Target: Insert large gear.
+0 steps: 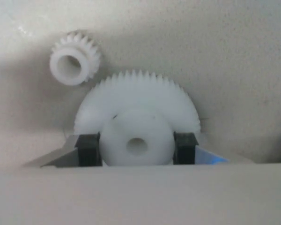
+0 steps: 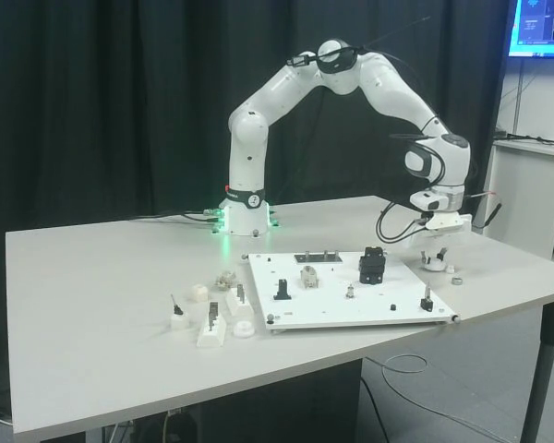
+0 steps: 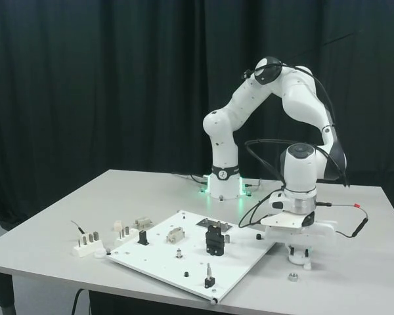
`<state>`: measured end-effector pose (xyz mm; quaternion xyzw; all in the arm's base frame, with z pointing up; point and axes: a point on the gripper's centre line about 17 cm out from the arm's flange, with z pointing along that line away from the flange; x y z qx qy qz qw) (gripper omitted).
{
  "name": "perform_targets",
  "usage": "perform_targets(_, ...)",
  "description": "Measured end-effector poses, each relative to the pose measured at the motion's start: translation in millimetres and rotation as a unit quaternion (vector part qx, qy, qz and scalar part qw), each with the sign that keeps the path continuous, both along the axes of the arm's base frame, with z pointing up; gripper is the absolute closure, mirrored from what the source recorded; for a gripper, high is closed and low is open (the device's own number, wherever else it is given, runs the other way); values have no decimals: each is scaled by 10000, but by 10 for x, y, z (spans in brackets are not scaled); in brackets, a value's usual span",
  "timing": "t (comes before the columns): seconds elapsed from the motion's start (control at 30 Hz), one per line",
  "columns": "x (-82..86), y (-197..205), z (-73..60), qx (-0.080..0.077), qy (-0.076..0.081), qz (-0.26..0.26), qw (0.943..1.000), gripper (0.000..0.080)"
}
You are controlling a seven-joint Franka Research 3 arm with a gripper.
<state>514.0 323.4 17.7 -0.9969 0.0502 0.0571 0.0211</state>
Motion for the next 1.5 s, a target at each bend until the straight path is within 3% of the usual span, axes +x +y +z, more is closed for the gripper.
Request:
perform_targets(0.47,29,-15,95,22,69,-21,10000,471)
perform_targets(1.5,5,-24,110,16,123,-17,9999,471)
